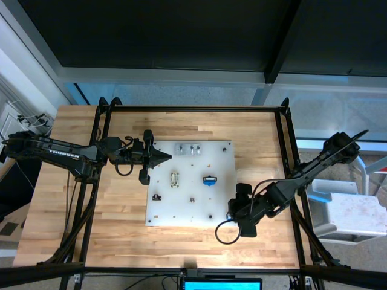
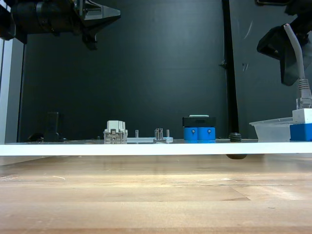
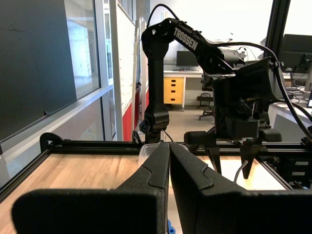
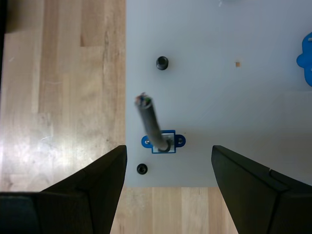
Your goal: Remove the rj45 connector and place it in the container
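The rj45 connector (image 4: 164, 143) is a small plug with a short grey cable stub (image 4: 150, 119) standing upright in a blue socket block (image 4: 178, 141) near the corner of the white board (image 4: 219, 97). It also shows in the low view as the rj45 connector (image 2: 304, 101) at the far right. My right gripper (image 4: 168, 170) hangs open above it, one finger on each side and neither touching it. The container (image 2: 270, 130) is a see-through tray just off the board's right edge (image 1: 253, 175). My left gripper (image 1: 164, 157) is shut on nothing, raised over the board's left edge.
The white board (image 1: 187, 205) also carries a blue rectangular connector (image 1: 210, 180), a grey-white connector (image 1: 175, 180) and a metal block (image 1: 189, 148). Two black screws (image 4: 162, 63) stand near the socket. A black frame rail (image 1: 289, 157) runs along the table's right side.
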